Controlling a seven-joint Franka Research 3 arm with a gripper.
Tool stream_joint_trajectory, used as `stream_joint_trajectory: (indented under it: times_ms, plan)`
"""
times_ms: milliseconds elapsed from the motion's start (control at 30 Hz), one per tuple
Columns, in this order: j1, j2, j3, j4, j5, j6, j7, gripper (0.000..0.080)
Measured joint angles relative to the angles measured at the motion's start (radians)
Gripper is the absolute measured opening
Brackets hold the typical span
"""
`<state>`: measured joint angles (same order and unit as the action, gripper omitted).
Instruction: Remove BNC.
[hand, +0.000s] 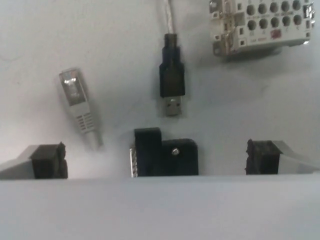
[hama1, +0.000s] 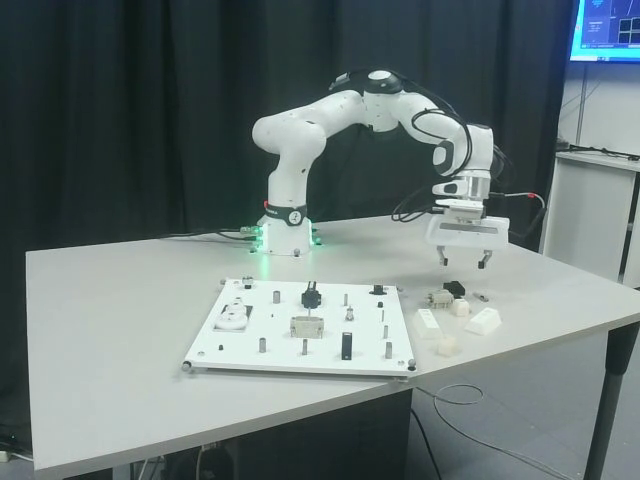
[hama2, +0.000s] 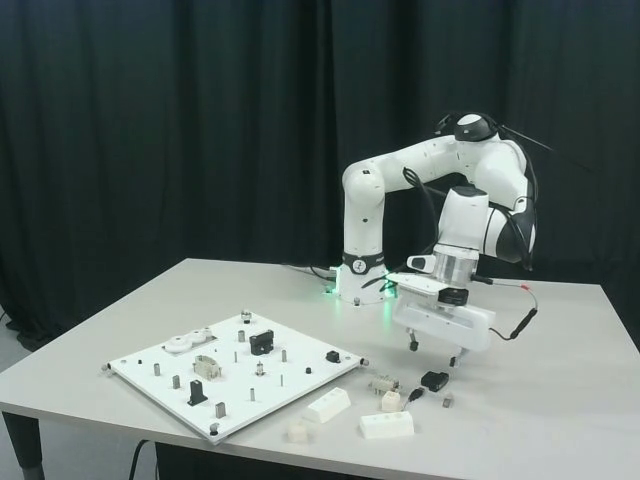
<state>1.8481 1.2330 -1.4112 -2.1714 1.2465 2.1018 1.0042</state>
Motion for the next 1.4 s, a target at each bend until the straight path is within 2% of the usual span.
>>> stream_joint_trajectory:
  times_ms: [467,733,1033,1400]
  plan:
    - [-0.033,0.000,-0.001,0.000,-0.004,0.037,-0.001,0.0800]
    - [-0.063,0.000,-0.002,0.000,-0.018,0.077,-0.013,0.0800]
    - [-0.117,0.000,-0.014,0.000,-0.043,0.113,-0.044,0.0800]
    - [-0.207,0.000,-0.034,0.000,-0.047,0.125,-0.161,0.0800]
